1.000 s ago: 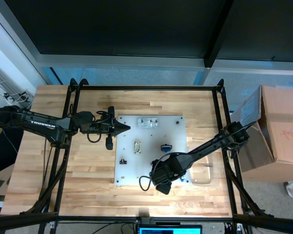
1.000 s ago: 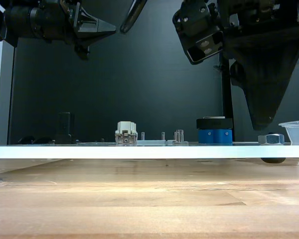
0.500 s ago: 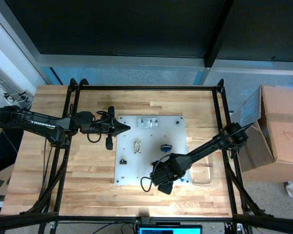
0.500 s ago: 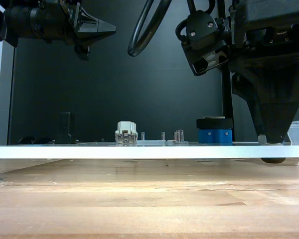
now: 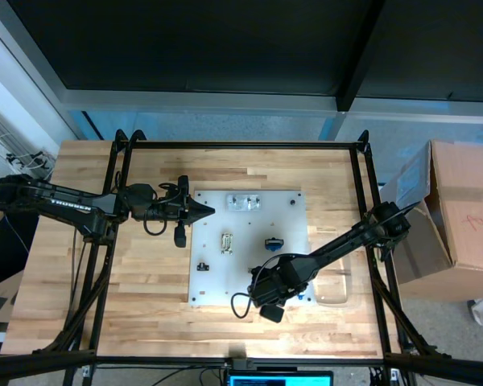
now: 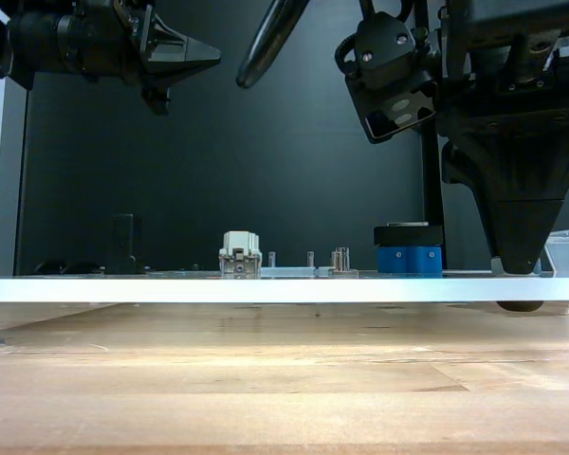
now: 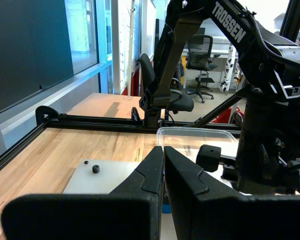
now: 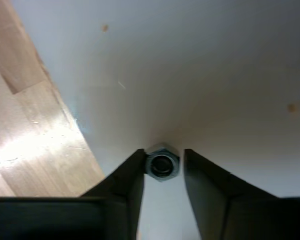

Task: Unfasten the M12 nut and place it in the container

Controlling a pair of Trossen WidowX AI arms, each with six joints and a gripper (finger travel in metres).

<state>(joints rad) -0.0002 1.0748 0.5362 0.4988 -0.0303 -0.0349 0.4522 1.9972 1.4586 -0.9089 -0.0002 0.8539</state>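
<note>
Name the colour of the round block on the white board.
Round block: blue body, black top, clearest in the low view.

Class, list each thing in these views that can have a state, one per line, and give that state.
M12 nut: sits on the board, between the right hand's fingers, not lifted.
Right hand: open, down at the board, one finger on either side of the nut.
Left hand: shut, holding nothing, raised over the board's left edge.
Container: upright beside the board's right edge, nut not in it.
</note>
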